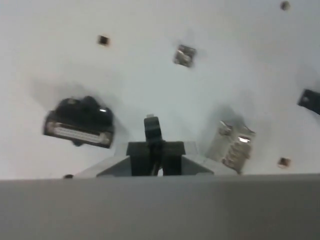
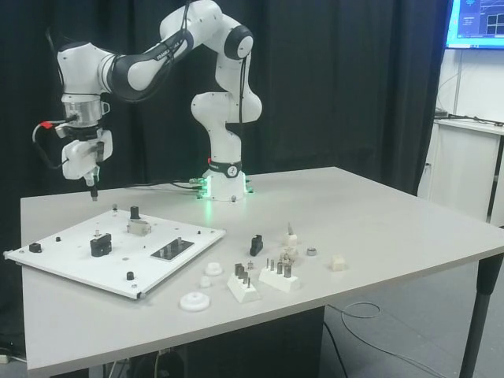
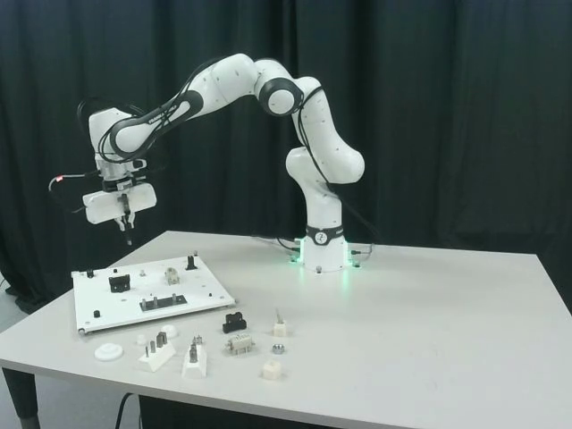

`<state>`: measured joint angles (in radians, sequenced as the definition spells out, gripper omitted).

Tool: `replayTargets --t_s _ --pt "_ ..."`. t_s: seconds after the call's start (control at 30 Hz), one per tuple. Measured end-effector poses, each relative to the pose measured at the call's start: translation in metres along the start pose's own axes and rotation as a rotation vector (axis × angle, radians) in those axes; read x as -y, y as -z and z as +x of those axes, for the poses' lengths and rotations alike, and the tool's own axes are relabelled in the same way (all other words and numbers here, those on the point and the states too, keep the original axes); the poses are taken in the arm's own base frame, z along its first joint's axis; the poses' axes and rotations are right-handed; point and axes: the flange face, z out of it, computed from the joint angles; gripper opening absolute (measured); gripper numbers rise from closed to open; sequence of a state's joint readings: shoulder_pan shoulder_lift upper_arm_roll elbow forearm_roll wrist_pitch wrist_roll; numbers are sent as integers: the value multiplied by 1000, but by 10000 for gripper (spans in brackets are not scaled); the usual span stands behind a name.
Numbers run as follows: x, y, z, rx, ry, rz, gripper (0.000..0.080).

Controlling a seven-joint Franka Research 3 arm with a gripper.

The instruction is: Insert USB.

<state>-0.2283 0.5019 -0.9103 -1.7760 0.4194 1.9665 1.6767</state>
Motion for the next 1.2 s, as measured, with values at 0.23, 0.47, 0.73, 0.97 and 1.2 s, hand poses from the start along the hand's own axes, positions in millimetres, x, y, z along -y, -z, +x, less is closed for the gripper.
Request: replayTargets --t_s 0.23,0.47,0.73,0.97,1.2 --pt "-12 -12 14 16 -19 -52 45" --pt "-25 -23 29 37 -37 -95 45" --pt "-36 -30 43 43 -47 -124 45" --pt "-46 -35 50 27 -59 -145 45" --pt "-61 -41 54 -24 -118 -167 45"
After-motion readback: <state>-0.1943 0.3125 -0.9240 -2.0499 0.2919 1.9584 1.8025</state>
